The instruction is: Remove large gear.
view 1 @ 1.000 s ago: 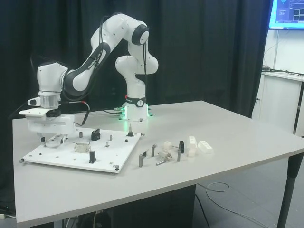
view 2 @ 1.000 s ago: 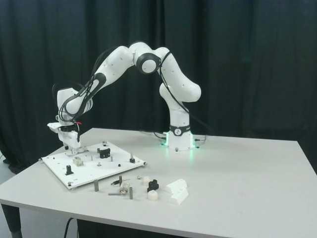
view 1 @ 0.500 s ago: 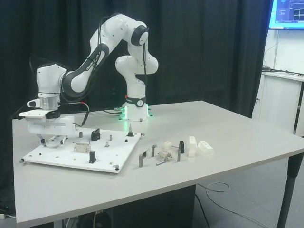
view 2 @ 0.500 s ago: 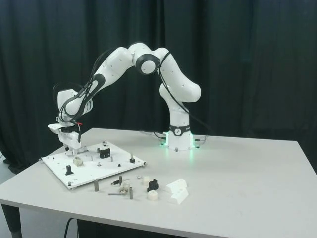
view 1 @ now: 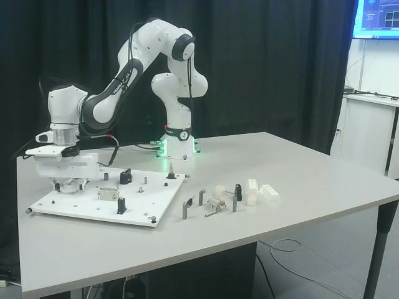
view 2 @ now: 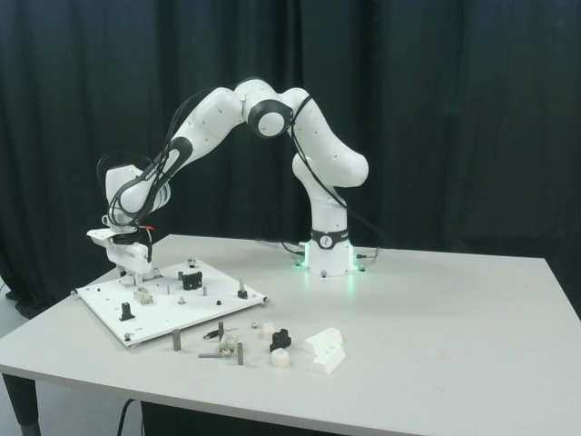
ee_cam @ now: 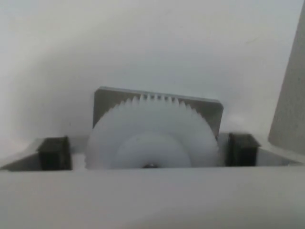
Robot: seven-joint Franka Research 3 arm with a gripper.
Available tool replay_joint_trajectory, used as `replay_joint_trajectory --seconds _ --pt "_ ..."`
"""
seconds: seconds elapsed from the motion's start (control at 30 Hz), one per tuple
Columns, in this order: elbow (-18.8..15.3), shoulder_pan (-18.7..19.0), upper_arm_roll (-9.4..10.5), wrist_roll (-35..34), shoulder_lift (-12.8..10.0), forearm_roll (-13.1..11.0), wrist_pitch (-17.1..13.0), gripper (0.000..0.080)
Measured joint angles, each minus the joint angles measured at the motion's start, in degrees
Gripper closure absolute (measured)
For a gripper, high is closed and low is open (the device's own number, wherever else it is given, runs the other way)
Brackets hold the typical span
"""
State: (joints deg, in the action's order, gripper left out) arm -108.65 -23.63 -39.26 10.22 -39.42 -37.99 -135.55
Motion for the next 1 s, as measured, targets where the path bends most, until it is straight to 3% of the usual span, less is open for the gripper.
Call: replay_joint_trajectory --seconds 0.1,0.13,0.3,0.33,1.0 --pt "0.0 0.0 0.02 0.01 -0.05 0.0 0.0 0.0003" --pt "0.01 -0.01 0.0 0.01 -0.09 0.0 -0.11 0.0134" --pt "0.01 -0.03 0.0 0.01 -0.11 0.0 -0.19 0.0134" --pt "0.01 -0.04 0.0 0.01 -0.11 0.0 -0.19 0.0206" --pt "0.07 0.02 -0.04 0.01 -0.09 0.01 -0.17 0.0205"
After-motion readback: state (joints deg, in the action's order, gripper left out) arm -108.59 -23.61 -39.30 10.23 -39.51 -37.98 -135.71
